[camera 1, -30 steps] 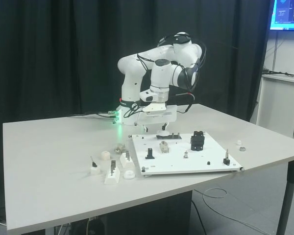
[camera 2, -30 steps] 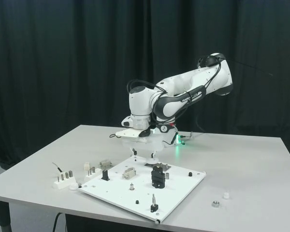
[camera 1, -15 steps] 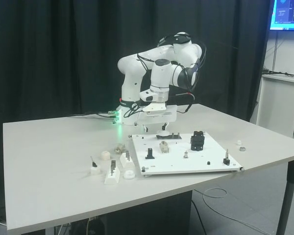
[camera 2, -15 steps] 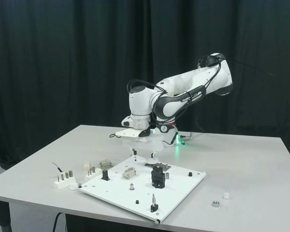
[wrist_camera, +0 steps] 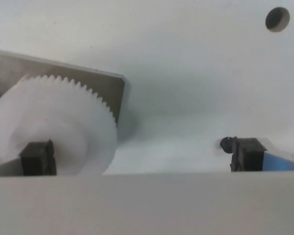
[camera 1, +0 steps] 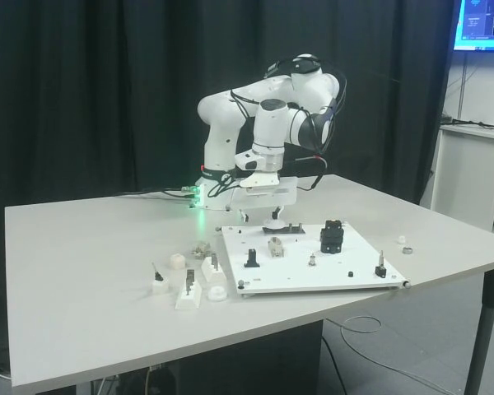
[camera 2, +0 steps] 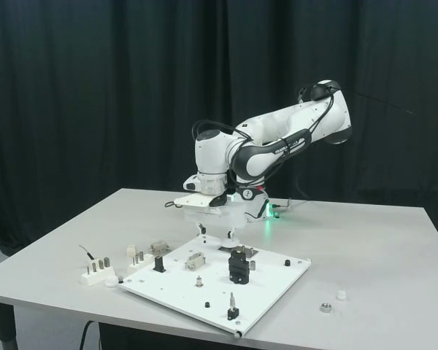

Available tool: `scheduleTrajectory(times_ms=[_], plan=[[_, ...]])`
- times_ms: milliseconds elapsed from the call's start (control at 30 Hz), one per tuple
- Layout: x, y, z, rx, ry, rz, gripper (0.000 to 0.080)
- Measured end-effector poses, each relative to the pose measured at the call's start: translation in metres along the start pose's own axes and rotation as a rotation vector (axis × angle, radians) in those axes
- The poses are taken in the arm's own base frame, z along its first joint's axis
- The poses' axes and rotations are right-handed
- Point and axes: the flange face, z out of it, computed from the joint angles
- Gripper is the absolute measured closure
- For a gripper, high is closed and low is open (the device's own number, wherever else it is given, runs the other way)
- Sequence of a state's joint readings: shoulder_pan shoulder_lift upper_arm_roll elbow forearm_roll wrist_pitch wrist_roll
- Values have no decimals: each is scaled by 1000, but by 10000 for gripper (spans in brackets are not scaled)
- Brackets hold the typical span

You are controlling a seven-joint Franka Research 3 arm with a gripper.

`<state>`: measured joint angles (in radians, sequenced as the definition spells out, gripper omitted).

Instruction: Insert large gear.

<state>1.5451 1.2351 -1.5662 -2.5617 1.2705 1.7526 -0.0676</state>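
The fingers (wrist_camera: pixel 37 157) stood wide apart, gripping nothing; the gear (wrist_camera: pixel 54 125) lay flat on its grey plate (wrist_camera: pixel 105 90) beside one fingertip; beyond, the board (camera 1: pixel 313 263); insertion looked done, only withdrawal left.

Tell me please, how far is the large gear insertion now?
Done: the large gear lies on the grey plate of the white board. In hand: the claw is open, one finger in front of the gear. Left: confirming the gear is fully seated, which the pictures cannot show.
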Motion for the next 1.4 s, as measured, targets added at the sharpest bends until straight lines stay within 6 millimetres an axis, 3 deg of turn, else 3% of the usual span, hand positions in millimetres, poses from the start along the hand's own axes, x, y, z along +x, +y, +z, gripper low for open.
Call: scheduleTrajectory(times_ms=[1400], plan=[[-3,1,-2,-22,0,126,3]])
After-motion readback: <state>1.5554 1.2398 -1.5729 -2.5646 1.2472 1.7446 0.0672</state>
